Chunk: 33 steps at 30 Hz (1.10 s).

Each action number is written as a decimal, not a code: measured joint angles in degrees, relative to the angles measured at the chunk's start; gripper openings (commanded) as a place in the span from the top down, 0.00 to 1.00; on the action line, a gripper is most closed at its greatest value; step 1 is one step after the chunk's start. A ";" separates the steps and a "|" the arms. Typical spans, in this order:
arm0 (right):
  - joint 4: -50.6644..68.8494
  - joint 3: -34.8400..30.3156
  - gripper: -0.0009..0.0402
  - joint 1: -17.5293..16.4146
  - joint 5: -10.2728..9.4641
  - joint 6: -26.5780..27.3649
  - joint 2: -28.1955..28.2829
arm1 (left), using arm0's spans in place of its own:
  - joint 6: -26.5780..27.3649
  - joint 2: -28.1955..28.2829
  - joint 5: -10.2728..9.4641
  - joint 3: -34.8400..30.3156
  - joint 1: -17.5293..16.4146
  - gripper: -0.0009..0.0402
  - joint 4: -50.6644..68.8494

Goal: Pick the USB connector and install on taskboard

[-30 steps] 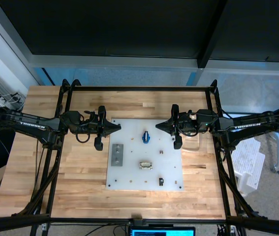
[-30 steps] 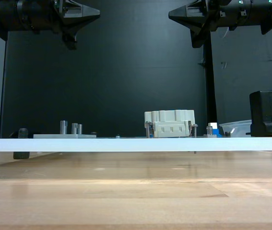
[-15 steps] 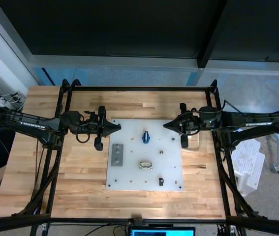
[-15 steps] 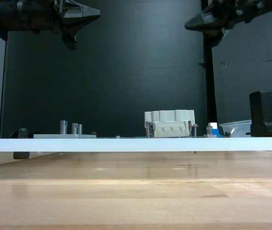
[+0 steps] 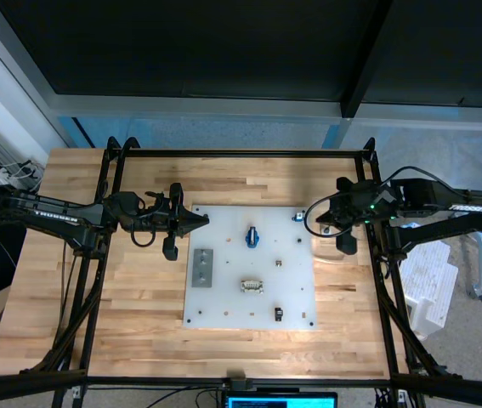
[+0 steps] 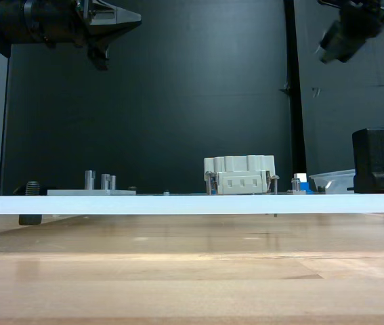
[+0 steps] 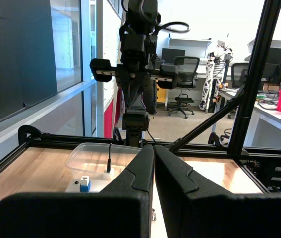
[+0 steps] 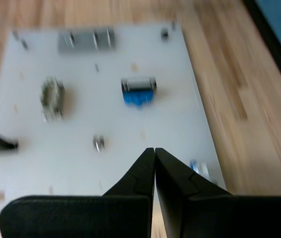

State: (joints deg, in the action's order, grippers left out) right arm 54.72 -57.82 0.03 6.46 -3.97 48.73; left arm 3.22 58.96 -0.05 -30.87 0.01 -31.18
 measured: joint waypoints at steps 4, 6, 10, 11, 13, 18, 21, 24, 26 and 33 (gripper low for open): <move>7.41 -1.68 0.98 0.04 0.02 -0.17 0.00 | 0.00 -0.02 0.00 0.00 0.00 0.98 0.02; 10.43 -2.01 0.98 0.09 0.00 -0.31 0.00 | 0.00 0.00 0.00 0.00 0.00 0.98 0.00; 15.23 -2.08 0.98 0.11 0.02 -1.40 0.02 | 0.00 -0.02 -0.02 0.00 0.00 0.98 0.02; 16.09 -2.08 0.98 0.11 0.00 -1.51 0.00 | 0.02 -0.02 0.00 0.00 0.00 0.98 0.00; 17.79 -2.08 0.98 0.11 0.02 -1.55 0.02 | 0.02 0.00 0.00 0.00 0.00 0.98 0.02; 20.96 -2.08 0.98 0.98 0.02 -1.20 0.46 | 0.00 -0.02 0.00 0.00 0.00 0.98 0.02; 22.03 -1.97 0.96 4.31 -0.07 1.64 1.11 | 0.02 0.00 -0.02 0.00 0.00 0.98 0.00; 22.60 -1.86 0.92 7.43 -0.22 5.79 2.47 | 0.02 -0.02 0.00 0.00 0.00 0.98 0.02; 22.51 -1.77 0.89 9.38 -0.28 8.17 3.54 | 0.02 0.00 -0.02 0.00 0.00 0.98 0.00; 19.39 0.96 0.85 12.90 -0.48 12.22 7.10 | 0.02 0.00 -0.02 0.00 0.00 0.98 0.00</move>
